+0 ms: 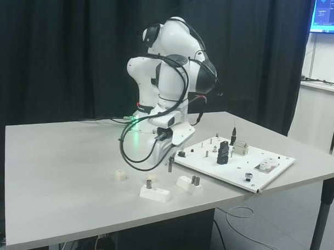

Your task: Insert round peg 3.

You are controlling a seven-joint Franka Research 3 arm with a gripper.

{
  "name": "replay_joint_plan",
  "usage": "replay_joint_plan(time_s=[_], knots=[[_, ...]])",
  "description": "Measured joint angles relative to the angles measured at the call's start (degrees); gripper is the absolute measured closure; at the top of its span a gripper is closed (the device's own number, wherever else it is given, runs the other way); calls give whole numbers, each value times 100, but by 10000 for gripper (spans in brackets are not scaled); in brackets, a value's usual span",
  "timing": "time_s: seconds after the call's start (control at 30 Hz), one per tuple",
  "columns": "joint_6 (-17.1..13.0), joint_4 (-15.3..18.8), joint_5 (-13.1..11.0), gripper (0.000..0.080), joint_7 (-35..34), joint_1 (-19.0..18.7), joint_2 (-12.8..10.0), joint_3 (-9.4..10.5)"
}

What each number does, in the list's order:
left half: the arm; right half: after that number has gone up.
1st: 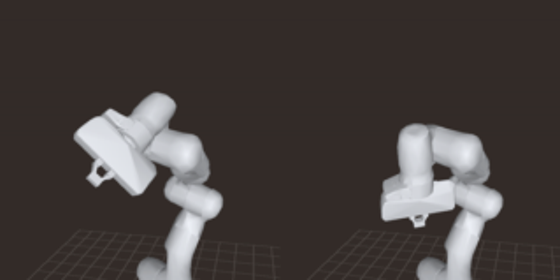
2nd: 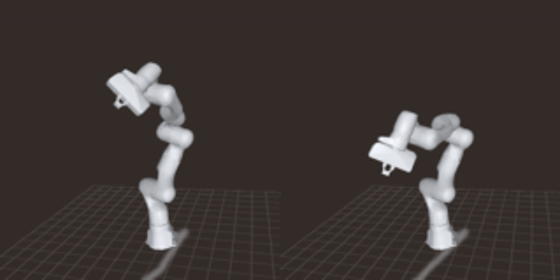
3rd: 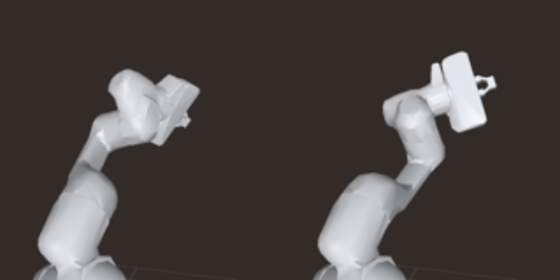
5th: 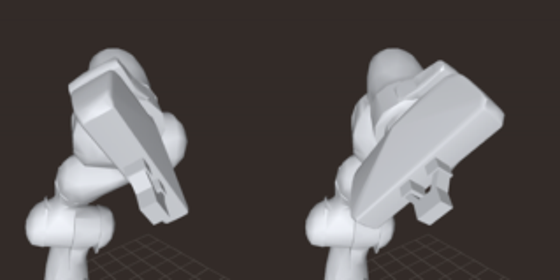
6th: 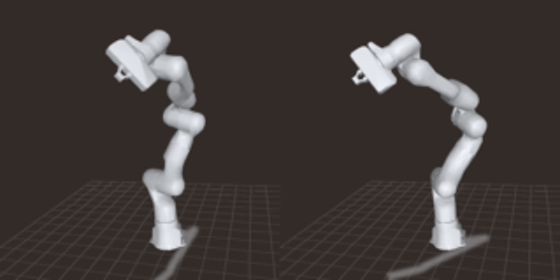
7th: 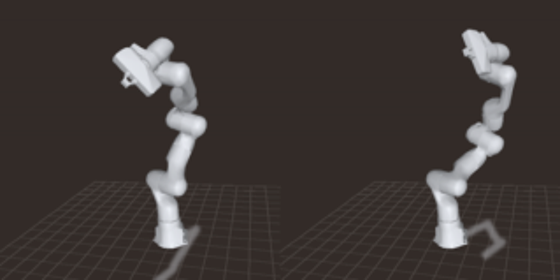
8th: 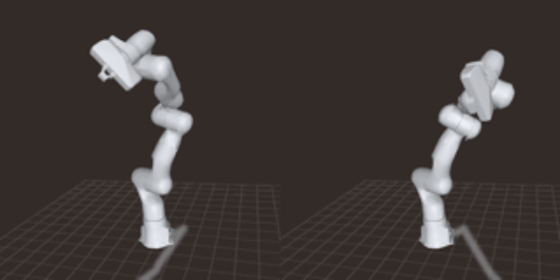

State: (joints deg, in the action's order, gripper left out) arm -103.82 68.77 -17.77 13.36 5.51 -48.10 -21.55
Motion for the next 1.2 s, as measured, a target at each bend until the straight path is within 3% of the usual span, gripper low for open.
replay_joint_plan(time_s=[0.8, 1.2], knots=[[905, 82, -496, 688, -972, -807, 457, 0], [1018, 718, -605, 689, -1754, -1649, 888, 6]])
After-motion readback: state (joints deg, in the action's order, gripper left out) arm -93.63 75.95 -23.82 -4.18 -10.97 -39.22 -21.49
